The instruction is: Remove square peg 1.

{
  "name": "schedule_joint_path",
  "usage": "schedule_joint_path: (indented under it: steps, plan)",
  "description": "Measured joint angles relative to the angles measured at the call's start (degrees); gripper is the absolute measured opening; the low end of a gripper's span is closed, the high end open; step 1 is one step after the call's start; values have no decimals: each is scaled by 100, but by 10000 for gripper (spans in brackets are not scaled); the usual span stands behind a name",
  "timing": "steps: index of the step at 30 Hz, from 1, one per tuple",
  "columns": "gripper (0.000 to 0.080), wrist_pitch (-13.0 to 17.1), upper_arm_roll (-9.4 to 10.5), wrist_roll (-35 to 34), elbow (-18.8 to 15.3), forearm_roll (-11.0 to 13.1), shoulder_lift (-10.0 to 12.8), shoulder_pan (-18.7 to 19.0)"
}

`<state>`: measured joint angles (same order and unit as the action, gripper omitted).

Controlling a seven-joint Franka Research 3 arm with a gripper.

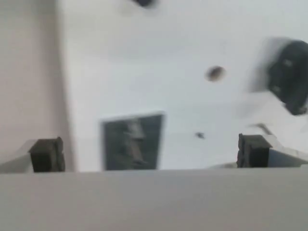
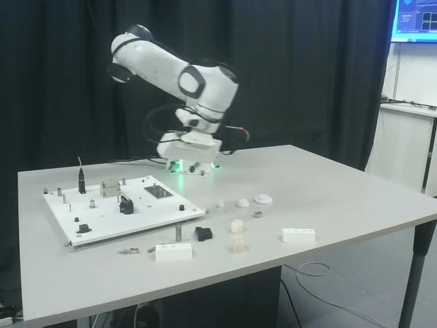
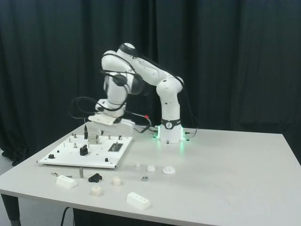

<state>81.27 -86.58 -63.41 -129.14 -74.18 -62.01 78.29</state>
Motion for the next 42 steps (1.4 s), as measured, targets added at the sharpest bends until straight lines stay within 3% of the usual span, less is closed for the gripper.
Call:
schedule_joint_path:
  steps: [10, 25, 42]
  plan:
    - [800, 132, 3, 1001, 228, -299, -127, -840]
    - [800, 673, -126, 2237, 463, -566, -796, -1786]
    - [800, 1680, -633, 2957, 420, -501, -829, -2407]
